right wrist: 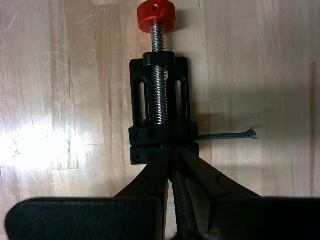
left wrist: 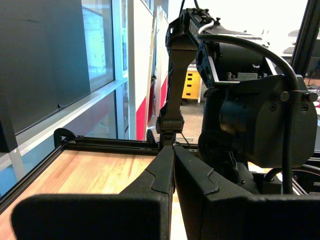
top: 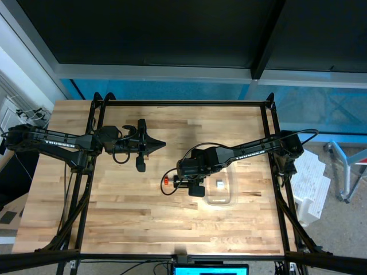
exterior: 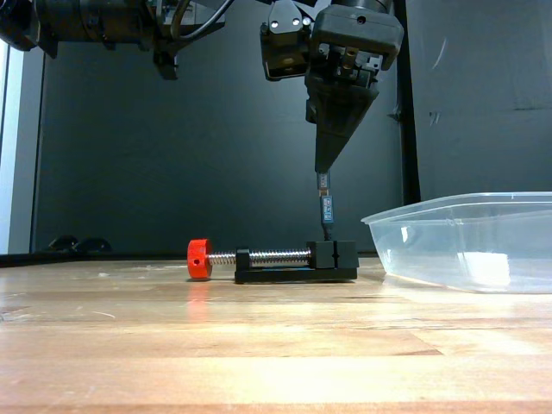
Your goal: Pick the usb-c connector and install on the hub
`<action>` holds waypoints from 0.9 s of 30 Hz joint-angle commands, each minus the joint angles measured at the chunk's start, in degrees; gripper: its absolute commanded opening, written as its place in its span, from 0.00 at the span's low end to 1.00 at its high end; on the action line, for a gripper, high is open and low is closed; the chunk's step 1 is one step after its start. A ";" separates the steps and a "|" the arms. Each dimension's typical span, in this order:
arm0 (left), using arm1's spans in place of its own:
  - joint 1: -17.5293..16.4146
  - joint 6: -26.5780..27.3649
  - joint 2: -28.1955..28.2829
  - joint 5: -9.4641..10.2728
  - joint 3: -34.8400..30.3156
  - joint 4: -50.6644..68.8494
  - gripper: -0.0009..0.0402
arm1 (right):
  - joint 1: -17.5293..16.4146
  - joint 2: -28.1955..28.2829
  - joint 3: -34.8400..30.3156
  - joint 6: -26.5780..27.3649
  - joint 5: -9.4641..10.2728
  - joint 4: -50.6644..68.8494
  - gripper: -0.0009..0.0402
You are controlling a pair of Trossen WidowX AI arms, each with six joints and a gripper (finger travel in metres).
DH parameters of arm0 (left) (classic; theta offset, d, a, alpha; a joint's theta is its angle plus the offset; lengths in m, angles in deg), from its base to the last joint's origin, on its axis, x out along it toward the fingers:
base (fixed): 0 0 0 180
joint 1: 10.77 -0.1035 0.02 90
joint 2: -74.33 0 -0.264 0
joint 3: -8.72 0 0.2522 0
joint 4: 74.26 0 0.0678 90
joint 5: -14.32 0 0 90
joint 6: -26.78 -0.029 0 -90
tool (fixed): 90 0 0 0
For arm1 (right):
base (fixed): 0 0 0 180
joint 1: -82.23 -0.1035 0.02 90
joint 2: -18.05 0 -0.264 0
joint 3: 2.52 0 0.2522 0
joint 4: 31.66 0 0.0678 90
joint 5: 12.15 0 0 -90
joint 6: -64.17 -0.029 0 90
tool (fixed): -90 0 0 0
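We see the tiny dark grey usb-c connector point(exterior: 325, 207) held upright. Its lower end meets the top of the small black rectangular hub point(exterior: 297, 263), which has an orange-red knob point(exterior: 198, 259) and lies near the middle of the wooden worktop point(top: 143, 217). The right gripper point(exterior: 322, 168) pinches the connector from above with its fingers closed tight. We judge the pick done and the seating unfinished, as we cannot tell whether the connector has entered the hub. A clear plastic tray point(exterior: 466, 233) lies just beside the hub, toward the right edge. The left gripper point(top: 160, 144) hovers over the worktop's left half, its fingers pressed together on nothing.

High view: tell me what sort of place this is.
Likely a robotics lab bench: a wooden table inside a black frame, the left gripper hovering left of centre, and the right gripper holding the usb-c connector over the hub.
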 commanded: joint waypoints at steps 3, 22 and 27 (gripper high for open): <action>-0.02 0.00 0.02 0.00 -0.02 0.00 0.02 | 0.33 0.24 0.20 -0.04 -0.09 0.02 0.03; -0.02 0.00 0.02 -0.02 -0.02 0.00 0.02 | 1.55 0.24 0.26 -0.04 -0.09 -0.17 0.03; -0.02 0.00 0.02 0.00 -0.02 -0.02 0.02 | 1.81 0.24 0.26 -0.02 -0.09 -0.17 0.03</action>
